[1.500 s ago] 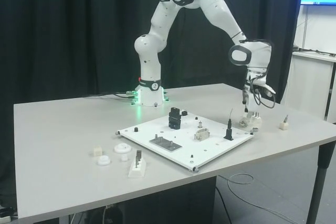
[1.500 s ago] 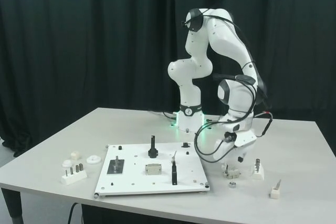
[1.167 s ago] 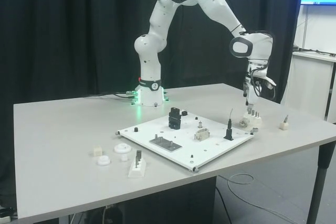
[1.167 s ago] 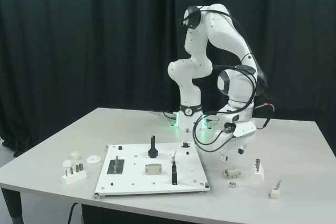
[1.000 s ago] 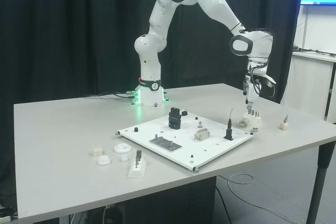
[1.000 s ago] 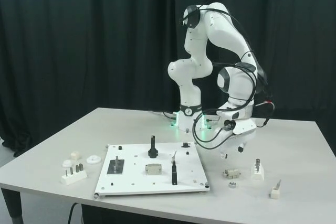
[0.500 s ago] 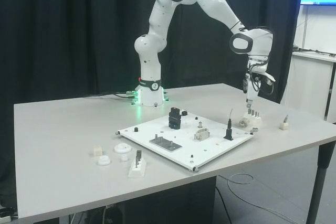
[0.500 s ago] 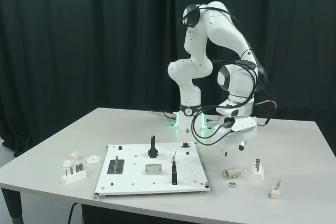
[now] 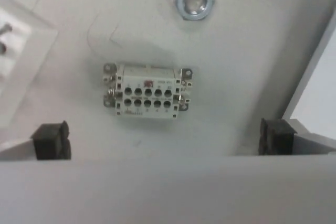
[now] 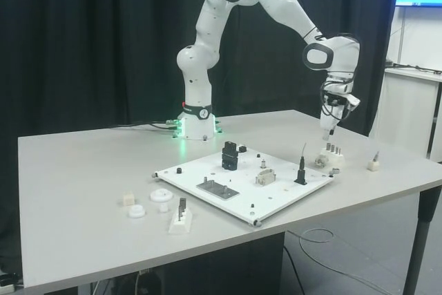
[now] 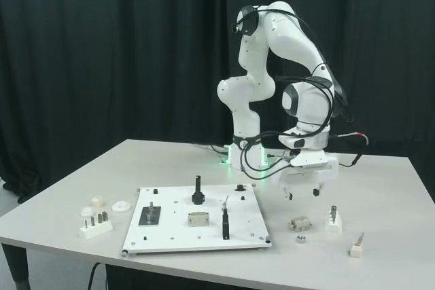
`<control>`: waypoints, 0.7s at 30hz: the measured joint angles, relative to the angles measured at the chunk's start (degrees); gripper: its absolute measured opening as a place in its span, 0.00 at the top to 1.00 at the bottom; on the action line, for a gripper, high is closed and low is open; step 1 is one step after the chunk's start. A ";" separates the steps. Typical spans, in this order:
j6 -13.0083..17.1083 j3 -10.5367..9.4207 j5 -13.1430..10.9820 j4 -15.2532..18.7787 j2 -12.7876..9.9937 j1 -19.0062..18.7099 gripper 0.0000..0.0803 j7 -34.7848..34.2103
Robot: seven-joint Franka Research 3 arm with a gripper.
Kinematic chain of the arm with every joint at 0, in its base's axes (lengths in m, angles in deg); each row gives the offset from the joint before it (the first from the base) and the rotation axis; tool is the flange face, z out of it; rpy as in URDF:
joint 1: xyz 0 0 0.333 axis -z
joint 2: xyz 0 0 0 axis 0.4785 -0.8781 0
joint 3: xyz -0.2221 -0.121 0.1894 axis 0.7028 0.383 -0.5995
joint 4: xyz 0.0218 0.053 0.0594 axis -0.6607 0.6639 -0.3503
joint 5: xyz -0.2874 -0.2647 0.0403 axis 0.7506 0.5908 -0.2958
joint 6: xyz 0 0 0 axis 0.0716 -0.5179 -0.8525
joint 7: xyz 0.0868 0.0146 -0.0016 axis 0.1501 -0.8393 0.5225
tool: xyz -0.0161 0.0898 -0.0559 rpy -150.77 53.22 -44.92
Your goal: Pick waterproof.
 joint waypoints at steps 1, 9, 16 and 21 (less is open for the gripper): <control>0.08 -0.01 0.00 -0.06 0.00 0.00 0.00 -1.56; 0.86 0.03 0.01 -0.60 0.00 0.00 0.00 -13.84; 1.66 0.26 0.08 -0.65 0.00 0.10 0.00 -24.59; 2.11 0.50 0.09 -0.65 -0.01 0.12 0.00 -31.99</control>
